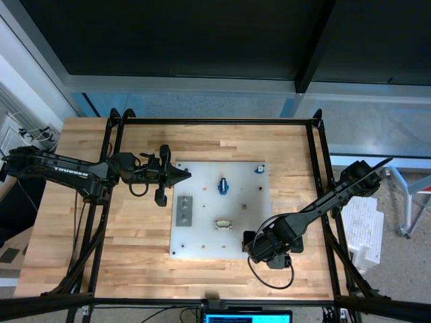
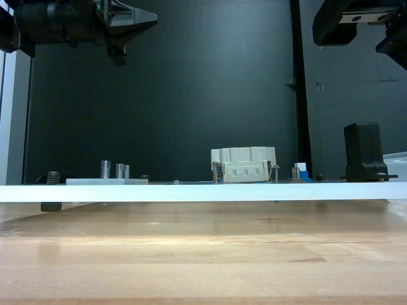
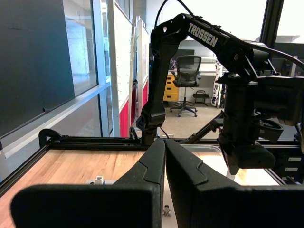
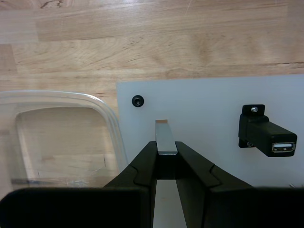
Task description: Pick the 16mm bar and install on taskboard
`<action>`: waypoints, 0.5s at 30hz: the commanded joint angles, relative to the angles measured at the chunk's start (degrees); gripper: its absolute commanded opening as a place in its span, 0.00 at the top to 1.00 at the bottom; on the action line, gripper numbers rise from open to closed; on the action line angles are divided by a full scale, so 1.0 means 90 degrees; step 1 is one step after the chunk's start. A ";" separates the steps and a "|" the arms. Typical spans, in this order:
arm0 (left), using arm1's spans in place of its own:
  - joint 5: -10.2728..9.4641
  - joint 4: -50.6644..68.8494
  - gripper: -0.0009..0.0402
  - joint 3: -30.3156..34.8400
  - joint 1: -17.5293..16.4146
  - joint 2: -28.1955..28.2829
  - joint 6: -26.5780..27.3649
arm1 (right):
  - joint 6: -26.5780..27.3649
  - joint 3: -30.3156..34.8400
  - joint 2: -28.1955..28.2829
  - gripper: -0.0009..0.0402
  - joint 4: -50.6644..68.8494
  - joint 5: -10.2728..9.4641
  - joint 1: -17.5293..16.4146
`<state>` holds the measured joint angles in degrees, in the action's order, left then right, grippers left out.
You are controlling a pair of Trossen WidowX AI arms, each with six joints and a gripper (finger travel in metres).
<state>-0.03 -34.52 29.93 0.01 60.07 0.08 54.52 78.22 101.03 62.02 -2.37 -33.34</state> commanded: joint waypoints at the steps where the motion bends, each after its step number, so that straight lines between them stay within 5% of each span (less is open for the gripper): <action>1: 0.0002 0.0000 0.98 0.0002 -0.0002 0.0002 -0.0002 | -0.0005 -0.0034 0.0002 0.98 -0.0027 0.0100 0.0000; 15: 0.0002 0.0000 0.98 0.0002 -0.0002 0.0002 -0.0002 | -0.0022 -0.0114 0.0087 0.98 -0.0138 0.0070 -0.0005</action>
<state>-0.03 -34.52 29.93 0.01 60.10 0.05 54.30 77.32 101.84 60.93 -1.58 -33.36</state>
